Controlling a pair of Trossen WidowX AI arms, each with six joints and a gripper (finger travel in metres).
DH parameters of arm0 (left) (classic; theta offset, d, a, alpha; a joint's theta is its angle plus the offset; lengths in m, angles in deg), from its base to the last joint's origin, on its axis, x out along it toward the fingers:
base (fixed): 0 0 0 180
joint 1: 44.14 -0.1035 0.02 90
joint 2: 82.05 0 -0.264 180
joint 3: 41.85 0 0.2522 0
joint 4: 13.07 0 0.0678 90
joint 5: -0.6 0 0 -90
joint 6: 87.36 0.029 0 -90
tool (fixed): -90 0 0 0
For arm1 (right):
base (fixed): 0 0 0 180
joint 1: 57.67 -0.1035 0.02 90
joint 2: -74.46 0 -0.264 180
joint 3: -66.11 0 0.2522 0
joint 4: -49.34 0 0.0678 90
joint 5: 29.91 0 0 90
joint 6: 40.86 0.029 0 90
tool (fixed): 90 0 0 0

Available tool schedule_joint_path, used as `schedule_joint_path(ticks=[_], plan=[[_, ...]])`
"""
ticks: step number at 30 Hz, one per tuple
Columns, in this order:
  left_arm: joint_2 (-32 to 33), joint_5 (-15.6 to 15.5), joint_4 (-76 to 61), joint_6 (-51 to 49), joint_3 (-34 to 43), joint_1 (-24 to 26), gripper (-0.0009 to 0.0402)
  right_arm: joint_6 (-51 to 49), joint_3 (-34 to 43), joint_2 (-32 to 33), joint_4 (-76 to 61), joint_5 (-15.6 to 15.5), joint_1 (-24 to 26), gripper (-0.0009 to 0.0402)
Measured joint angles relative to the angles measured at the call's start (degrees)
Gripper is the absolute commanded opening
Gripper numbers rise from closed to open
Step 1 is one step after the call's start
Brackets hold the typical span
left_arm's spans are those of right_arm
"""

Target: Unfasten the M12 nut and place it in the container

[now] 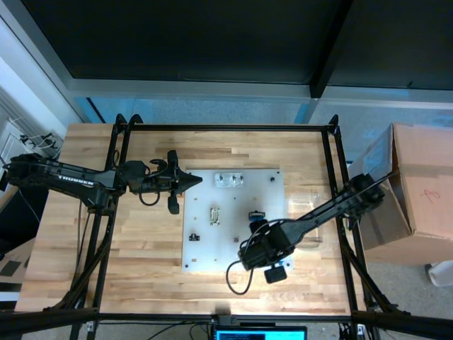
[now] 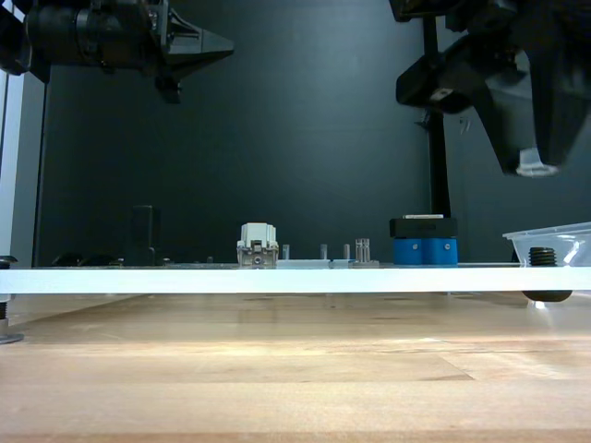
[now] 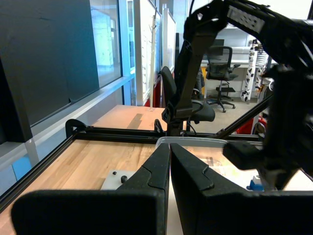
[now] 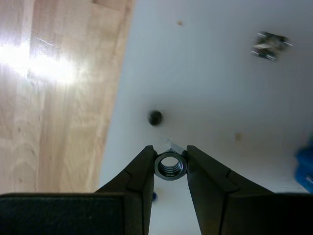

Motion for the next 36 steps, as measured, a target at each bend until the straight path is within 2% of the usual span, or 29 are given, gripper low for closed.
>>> schedule_joint_path(ticks=[9, 22, 28, 32, 36], plan=[[0.0, 0.0, 0.0, 0.0, 0.0, 0.0, 0.0, 1.4, -12.4, -14.3, -0.2, 0.5, 0.7, 0.0012], [0.0, 0.0, 0.0, 0.0, 0.0, 0.0, 0.0, 8.7, -32.3, -34.8, -0.5, 0.5, 2.5, 0.0012], [0.0, 0.0, 0.0, 0.0, 0.0, 0.0, 0.0, 10.2, -39.6, -39.3, -0.1, 1.1, 5.9, 0.0012], [0.0, 0.0, 0.0, 0.0, 0.0, 0.0, 0.0, 10.6, -43.8, -39.6, 1.4, 3.4, 7.1, 0.0012], [0.0, 0.0, 0.0, 0.0, 0.0, 0.0, 0.0, 12.5, -47.3, -39.5, 5.3, 3.4, 7.1, 0.0013]])
